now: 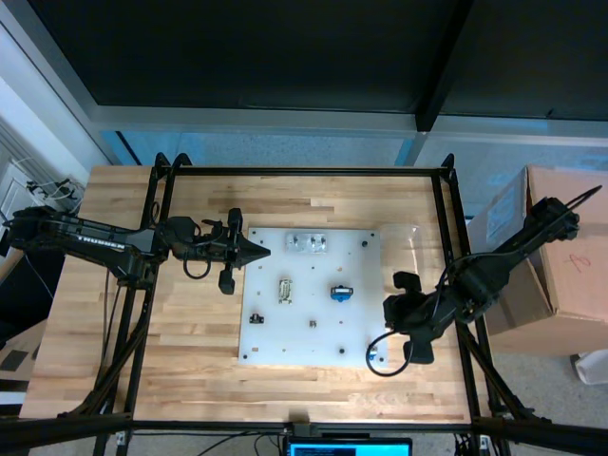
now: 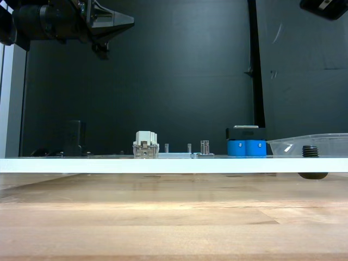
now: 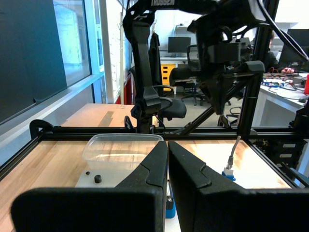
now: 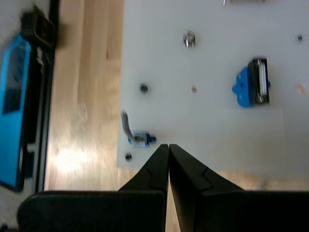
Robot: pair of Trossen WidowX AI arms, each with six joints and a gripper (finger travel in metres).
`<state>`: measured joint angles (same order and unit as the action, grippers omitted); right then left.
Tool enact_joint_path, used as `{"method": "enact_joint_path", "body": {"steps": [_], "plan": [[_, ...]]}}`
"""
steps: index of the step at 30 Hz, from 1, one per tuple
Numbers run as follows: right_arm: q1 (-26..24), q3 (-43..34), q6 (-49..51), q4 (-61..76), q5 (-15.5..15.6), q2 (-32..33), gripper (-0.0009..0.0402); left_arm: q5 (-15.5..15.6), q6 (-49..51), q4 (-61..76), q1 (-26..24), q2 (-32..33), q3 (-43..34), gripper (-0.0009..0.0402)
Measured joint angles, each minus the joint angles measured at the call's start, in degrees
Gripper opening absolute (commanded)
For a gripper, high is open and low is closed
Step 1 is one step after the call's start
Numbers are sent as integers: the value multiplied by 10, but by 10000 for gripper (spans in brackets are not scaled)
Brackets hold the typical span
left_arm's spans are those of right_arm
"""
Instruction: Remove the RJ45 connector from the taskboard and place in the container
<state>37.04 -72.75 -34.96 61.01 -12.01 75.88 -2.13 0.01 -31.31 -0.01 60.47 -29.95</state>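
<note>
The RJ45 connector (image 1: pixel 377 357) sits in a small blue seat at the near right corner of the white taskboard (image 1: pixel 285 337), with a short grey cable stub rising from it. It also shows as connector (image 4: pixel 140 139) and connector (image 3: pixel 228 170). My right gripper (image 1: pixel 410 332) hangs high above the board close to that corner, shut and empty; its tips (image 4: pixel 169 145) are apart from the connector. My left gripper (image 1: pixel 262 253) hovers shut and empty over the board's left edge, high up, gripper (image 2: pixel 126 22). The clear container (image 3: pixel 120 150) stands at the far right of the board, container (image 2: pixel 318 142).
The board carries a blue fixture (image 1: pixel 341 293), a beige connector block (image 1: pixel 284 290), a clear part (image 1: pixel 309 244) at the back and several small studs. A black frame (image 1: pixel 304 172) rings the table. A cardboard box (image 1: pixel 546 256) stands off to the right.
</note>
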Motion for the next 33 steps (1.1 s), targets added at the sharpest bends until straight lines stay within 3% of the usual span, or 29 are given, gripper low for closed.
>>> {"method": "enact_joint_path", "body": {"steps": [7,13,26,33], "plan": [[10,-81,-9,116,37,56,0,0,0,0,0,0,0,0],[11,-106,-23,144,56,85,14,0,0,0,0,0,0,0],[15,-106,-54,134,55,118,110,0,0,0,0,0,0,0],[21,-82,-71,87,30,139,171,0,0,0,0,0,0,0]]}}
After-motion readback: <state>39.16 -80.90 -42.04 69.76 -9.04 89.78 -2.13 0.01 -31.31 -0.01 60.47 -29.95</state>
